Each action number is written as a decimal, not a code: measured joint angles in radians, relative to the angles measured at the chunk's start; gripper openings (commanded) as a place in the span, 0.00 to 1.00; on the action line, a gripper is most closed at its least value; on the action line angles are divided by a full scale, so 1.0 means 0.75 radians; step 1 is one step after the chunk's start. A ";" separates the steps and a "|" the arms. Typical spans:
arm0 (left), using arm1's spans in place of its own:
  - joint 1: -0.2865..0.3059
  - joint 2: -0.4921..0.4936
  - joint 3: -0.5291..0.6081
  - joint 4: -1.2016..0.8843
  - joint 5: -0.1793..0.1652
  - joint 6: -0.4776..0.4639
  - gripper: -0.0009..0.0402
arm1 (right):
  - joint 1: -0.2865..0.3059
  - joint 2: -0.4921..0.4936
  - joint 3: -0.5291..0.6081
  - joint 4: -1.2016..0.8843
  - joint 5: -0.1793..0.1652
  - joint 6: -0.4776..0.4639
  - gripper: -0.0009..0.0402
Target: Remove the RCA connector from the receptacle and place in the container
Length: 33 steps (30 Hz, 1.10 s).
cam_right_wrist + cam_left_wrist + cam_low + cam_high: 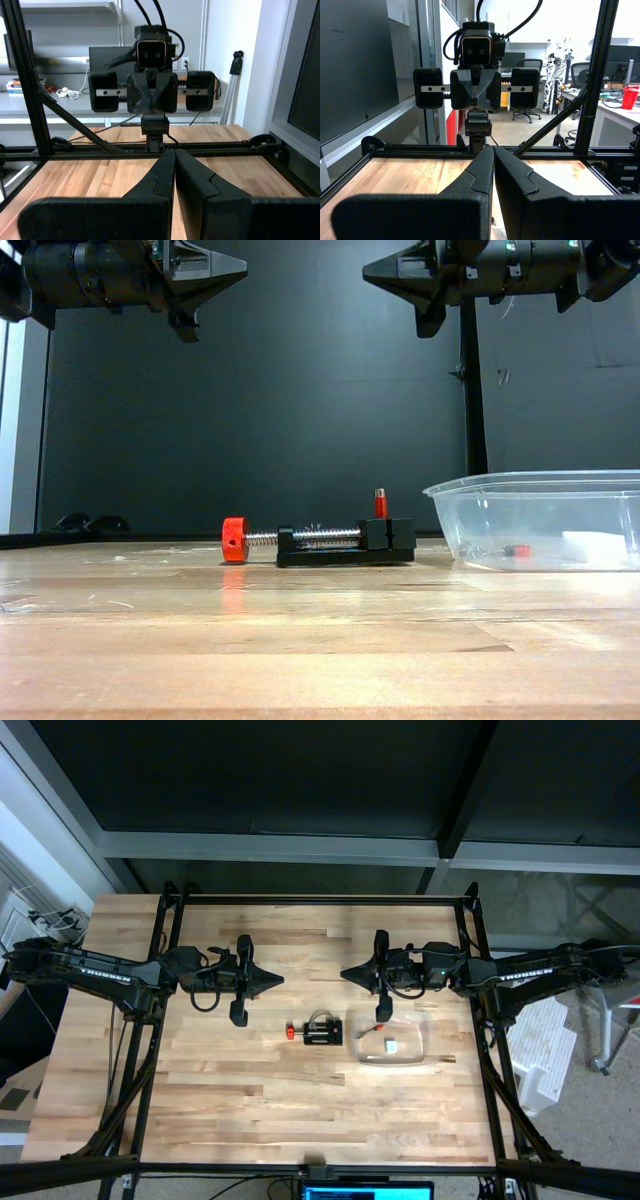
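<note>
The receptacle (322,1032) is a small black block with a red knob (291,1032), lying mid-table; the low view shows it (345,538) with a short red post (380,502) standing on top. The clear container (422,1038) sits just right of it. Inside lies the RCA connector (380,1031), a tiny red-tipped plug with a thin wire, seen low through the wall (518,551). My left gripper (280,980) and right gripper (343,974) hover shut and empty behind the block, tips facing each other. Each wrist view shows shut fingers (493,150) (175,151) aimed at the other arm.
A small white rectangular piece (392,1046) also lies in the container (590,545). A black frame (320,900) runs around the table's back and sides. Bare wood (250,1110) stretches toward the near edge.
</note>
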 measured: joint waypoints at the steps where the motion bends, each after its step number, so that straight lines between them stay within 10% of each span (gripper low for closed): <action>1: 0.000 0.000 0.000 -0.001 0.001 0.000 0.02 | 0.000 -0.006 -0.005 -0.002 -0.002 0.003 0.02; 33: 0.000 0.000 -0.001 0.000 0.000 0.000 0.02 | 0.001 -0.019 -0.004 -0.002 -0.023 0.022 0.02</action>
